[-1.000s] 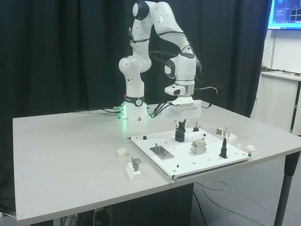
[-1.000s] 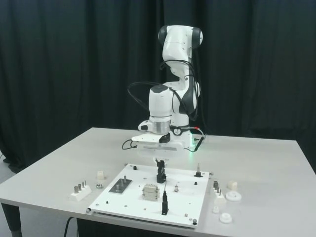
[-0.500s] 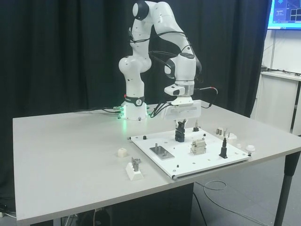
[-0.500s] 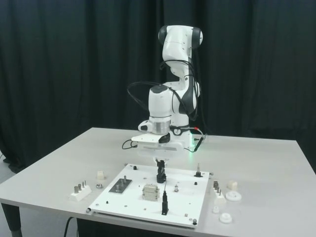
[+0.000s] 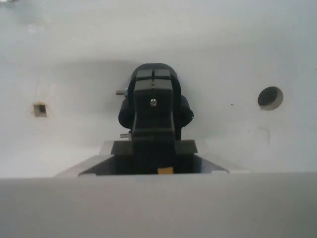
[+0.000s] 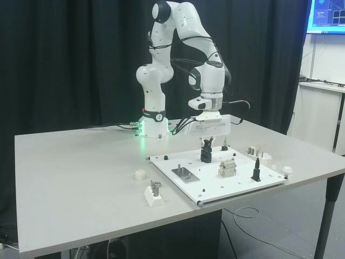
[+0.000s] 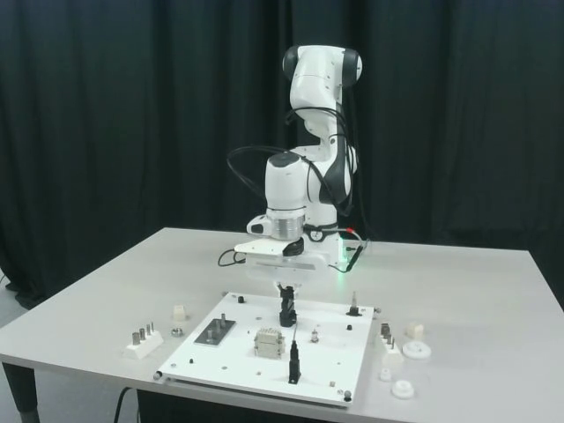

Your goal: Insert D-SUB.

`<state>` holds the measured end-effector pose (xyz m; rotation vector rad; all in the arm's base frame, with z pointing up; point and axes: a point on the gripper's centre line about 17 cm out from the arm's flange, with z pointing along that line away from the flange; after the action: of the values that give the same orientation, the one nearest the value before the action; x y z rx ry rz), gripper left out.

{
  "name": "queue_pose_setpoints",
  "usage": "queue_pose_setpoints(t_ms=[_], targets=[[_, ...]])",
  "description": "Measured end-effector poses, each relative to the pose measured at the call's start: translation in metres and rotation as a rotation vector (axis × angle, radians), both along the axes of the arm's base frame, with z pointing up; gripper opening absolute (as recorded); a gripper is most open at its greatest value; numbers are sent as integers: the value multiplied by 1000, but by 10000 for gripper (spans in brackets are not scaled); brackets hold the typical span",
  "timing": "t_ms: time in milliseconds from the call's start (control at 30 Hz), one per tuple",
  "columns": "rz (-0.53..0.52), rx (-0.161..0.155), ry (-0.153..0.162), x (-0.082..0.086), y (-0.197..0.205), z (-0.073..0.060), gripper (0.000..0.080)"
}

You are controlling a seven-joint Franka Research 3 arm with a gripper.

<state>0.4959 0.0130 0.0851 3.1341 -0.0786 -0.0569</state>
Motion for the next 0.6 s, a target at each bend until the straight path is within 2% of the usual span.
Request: queue_pose_setpoints(t_ms=[600], targets=[[41, -2, -2, 1, 0, -2, 153]])
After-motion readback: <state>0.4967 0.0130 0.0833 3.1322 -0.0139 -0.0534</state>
